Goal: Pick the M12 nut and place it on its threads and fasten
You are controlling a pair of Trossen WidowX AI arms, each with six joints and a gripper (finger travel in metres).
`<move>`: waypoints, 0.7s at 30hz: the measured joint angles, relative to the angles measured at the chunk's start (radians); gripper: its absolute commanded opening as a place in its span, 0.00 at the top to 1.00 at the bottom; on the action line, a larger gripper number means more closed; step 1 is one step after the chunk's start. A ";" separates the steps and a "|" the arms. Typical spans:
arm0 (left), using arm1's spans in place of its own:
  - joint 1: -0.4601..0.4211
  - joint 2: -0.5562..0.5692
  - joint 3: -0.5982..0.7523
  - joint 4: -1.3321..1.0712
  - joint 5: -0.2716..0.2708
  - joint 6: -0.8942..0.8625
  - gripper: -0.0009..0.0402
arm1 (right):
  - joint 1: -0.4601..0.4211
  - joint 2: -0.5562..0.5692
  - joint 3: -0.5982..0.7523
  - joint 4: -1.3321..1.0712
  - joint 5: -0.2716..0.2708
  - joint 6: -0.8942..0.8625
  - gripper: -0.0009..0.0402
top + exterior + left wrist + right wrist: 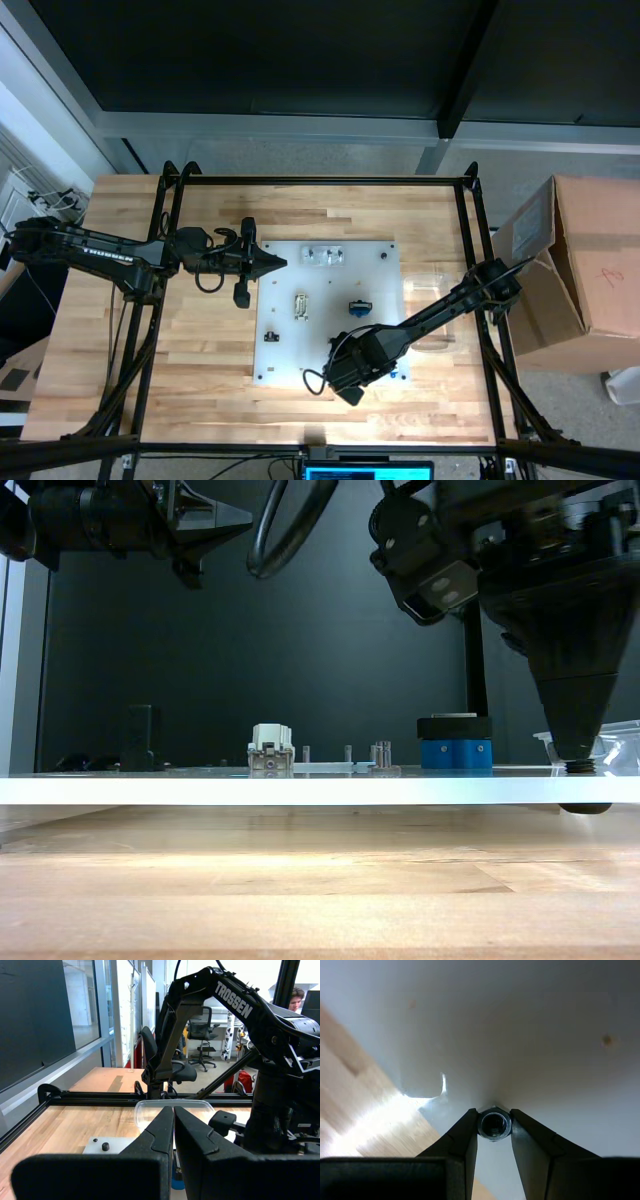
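The small silver nut (494, 1125) sits end-on between the fingertips of my right gripper (494, 1121), which is shut on it just above the white board (290, 365). In the low view my right gripper (577, 760) points straight down at the board's near right edge. Its tip rests on the black ribbed stud (578, 768), a few ribs showing below it. The fingers hide the nut there, so I cannot tell whether it is on its stud. My left gripper (278, 263) hovers high over the board's far left edge with its fingers (155, 1135) shut on nothing.
A clear tray (440, 300) lies on the table right of the board, behind the stud. On the board stand a blue block with a black cap (455, 745), a white connector (271, 750) and small silver posts (380, 752). A cardboard box (585, 260) stands off the table's right.
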 measured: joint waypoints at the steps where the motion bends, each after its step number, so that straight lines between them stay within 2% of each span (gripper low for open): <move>1: 0.000 0.000 0.000 0.000 0.000 0.000 0.98 | 0.000 0.000 0.000 0.001 0.000 0.043 0.93; 9: 0.000 0.000 0.000 0.000 0.000 0.000 0.98 | 0.000 0.000 0.000 0.012 -0.002 0.350 0.93; 21: 0.000 0.000 0.000 0.000 0.000 0.000 0.98 | 0.000 0.000 0.001 0.021 0.000 0.362 0.93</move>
